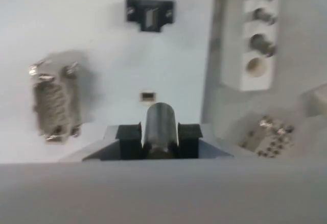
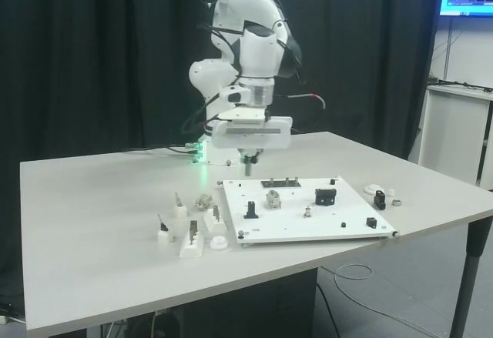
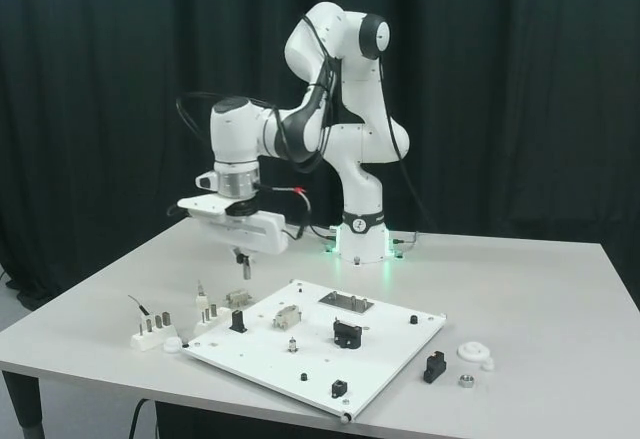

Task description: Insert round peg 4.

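1. My gripper [image 1: 160, 141] is clamped on a round peg [image 1: 161, 127]; the black fingers [image 1: 129, 138] press it from both sides, and it hangs upright below my hand.
2. In the room views the gripper [image 3: 242, 260] and the peg [image 2: 248, 165] hover in the air above the far corner of the white board [image 2: 308, 222], clear of it.
3. The board [image 3: 380, 359] lies flat on the grey table [image 3: 530, 289] and carries small black and metal parts.
4. Just off the board's edge sits a white block [image 1: 254, 35] with three pegs standing in a row and one hole open at its end; in the second room view this block [image 3: 148, 337] is near the table's front corner.
5. A white gear [image 3: 471, 351] lies on the table beside the board's other side.
6. Black curtains [image 3: 100, 79] close off the room behind the table.
7. A green light [image 3: 335, 249] glows at my base.
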Robot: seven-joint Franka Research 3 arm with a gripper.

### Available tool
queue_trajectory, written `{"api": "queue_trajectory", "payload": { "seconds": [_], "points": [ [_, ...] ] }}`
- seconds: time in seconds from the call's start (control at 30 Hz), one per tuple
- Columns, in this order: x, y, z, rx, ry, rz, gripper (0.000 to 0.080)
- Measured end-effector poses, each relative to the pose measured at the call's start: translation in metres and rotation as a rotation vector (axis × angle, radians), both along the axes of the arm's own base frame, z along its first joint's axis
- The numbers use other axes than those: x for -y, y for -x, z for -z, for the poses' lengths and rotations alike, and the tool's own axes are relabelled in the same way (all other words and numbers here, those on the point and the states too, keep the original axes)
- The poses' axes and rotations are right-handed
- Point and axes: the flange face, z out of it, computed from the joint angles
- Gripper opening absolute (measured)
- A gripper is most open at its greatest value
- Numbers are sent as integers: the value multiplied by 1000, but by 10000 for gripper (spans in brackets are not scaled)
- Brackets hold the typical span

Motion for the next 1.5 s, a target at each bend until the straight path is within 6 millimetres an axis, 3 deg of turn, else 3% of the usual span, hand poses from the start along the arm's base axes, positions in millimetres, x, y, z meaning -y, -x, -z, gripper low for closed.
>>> {"api": "queue_trajectory", "payload": {
  "seconds": [0.33, 0.87, 1.5],
  "points": [
    [-42, -1, 12, -28, -3, -19, 147],
    [-80, 0, 15, -35, 15, 111, 147],
    [-175, 10, 20, -13, 11, 146, 147]
  ]
}}
